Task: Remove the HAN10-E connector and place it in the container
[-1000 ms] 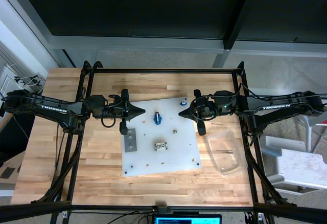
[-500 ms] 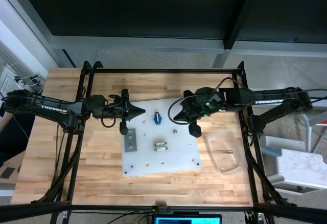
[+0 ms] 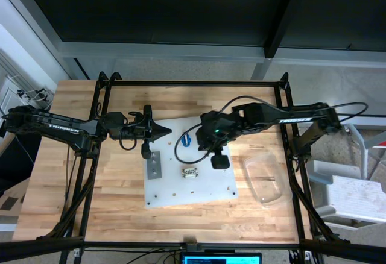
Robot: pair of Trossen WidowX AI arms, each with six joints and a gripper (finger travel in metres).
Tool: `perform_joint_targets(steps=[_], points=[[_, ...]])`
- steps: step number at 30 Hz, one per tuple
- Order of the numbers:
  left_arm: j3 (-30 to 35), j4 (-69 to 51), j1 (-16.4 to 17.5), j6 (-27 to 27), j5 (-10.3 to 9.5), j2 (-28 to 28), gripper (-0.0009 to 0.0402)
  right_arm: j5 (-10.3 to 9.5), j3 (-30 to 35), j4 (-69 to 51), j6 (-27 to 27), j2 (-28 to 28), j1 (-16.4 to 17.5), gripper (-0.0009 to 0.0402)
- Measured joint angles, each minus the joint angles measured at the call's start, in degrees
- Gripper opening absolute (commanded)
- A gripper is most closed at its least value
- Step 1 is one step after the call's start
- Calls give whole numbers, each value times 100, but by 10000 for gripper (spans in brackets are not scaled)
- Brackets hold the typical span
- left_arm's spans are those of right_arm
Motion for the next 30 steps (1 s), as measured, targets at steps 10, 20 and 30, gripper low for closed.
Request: perform_joint_targets(steps=[10, 20, 30], points=[[-2, 2, 0, 0, 0, 0, 0, 455, 1217, -920, -122, 1093, 308, 0], [-2, -2, 0, 0, 0, 0, 0, 793, 2022, -1309, -31, 1939, 459, 50], [0, 0, 0, 0, 0, 0, 0, 802, 2144, -1346, 210, 2354, 570, 191]])
